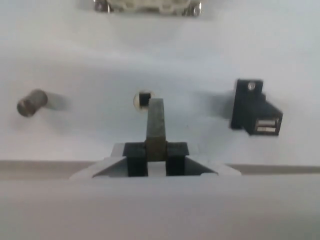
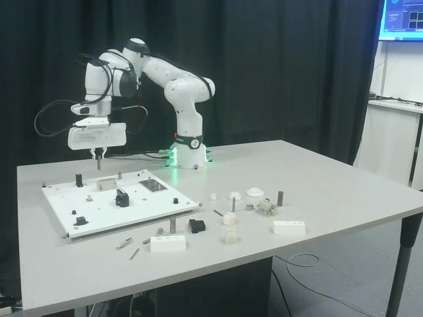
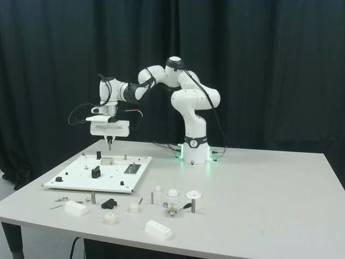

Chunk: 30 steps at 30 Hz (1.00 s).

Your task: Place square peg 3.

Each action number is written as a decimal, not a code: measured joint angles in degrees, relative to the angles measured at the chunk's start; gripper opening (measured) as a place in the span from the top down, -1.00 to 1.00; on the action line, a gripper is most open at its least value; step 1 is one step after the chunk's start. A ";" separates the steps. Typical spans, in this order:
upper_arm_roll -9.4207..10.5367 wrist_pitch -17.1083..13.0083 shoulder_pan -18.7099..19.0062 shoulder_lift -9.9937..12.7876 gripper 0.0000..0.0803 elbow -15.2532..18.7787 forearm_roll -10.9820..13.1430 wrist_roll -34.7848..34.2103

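Observation:
My gripper is shut on the square peg, a grey bar that points down from between the black fingers. Just beyond the peg's tip, a small square hole shows in the white board. In the first room view the gripper hangs over the far left part of the board, with the peg clear above the surface. The second room view shows the gripper over the board's back edge.
On the board, a black socket block, a short round peg and a grey connector stand near the hole. Loose parts lie on the table in front of the board, among them white blocks and a black piece.

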<state>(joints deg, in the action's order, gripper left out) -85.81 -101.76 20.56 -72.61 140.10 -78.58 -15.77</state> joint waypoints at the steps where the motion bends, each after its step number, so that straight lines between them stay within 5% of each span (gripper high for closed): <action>1: 0.00 -0.29 0.10 -0.04 0.82 0.01 0.23 0.03; 18: 1.20 -7.64 4.58 0.00 0.82 2.43 8.76 0.47; 30: 1.21 -13.07 15.97 0.39 0.82 4.23 11.66 -6.42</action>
<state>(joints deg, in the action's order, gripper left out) -84.60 -114.83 36.53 -72.21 144.33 -66.92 -22.20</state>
